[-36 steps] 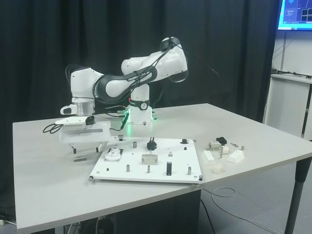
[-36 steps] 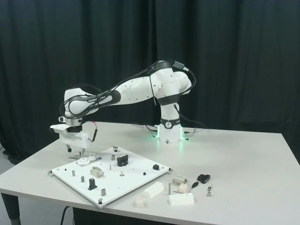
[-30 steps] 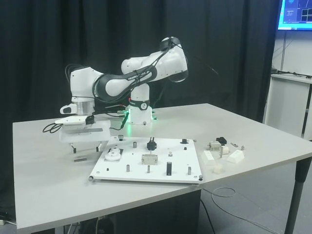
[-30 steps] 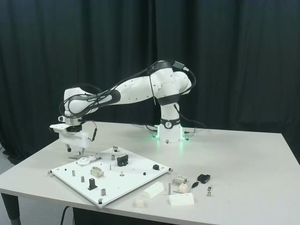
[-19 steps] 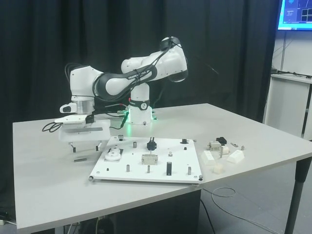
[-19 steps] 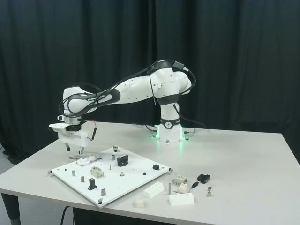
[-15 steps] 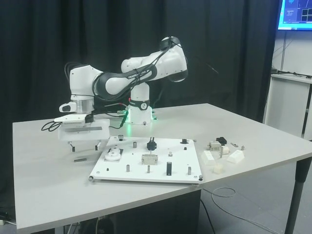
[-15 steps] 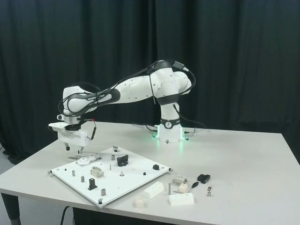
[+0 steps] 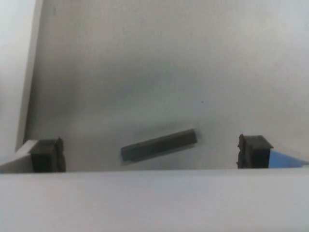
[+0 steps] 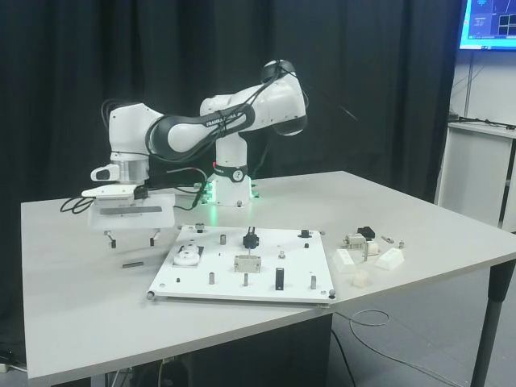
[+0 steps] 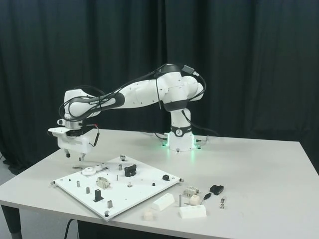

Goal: Remove round peg 4.

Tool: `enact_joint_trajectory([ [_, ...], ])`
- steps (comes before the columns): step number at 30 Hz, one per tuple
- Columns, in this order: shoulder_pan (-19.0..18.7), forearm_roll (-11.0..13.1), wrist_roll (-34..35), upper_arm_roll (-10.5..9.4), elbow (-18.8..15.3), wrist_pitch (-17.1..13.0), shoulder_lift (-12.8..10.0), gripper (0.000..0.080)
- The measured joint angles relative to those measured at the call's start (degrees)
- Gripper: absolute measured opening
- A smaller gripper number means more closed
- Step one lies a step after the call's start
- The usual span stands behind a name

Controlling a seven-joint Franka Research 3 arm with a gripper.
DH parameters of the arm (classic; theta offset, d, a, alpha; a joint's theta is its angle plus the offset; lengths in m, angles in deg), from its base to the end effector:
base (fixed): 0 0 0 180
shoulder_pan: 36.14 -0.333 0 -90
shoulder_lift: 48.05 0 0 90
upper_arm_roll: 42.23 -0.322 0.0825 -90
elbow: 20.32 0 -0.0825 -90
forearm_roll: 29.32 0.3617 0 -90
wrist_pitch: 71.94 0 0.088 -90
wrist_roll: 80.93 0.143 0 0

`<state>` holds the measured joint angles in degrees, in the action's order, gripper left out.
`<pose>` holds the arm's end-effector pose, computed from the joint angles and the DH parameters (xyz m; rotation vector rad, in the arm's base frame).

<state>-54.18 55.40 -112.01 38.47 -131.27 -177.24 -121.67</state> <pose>0.4172 -0.4265 0.1989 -2.6693 1.5645 -0.1761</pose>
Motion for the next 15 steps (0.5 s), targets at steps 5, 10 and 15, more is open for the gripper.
enact_joint_trajectory([
  [5,0.75,-0.01,-0.56,0.00,0.77,0.00,0.00,0.0800],
  [10,1.31,-0.08,-0.79,0.00,1.39,0.00,0.00,0.0800],
  [15,1.75,-0.42,-0.87,-0.01,1.99,0.08,0.00,0.0800],
])
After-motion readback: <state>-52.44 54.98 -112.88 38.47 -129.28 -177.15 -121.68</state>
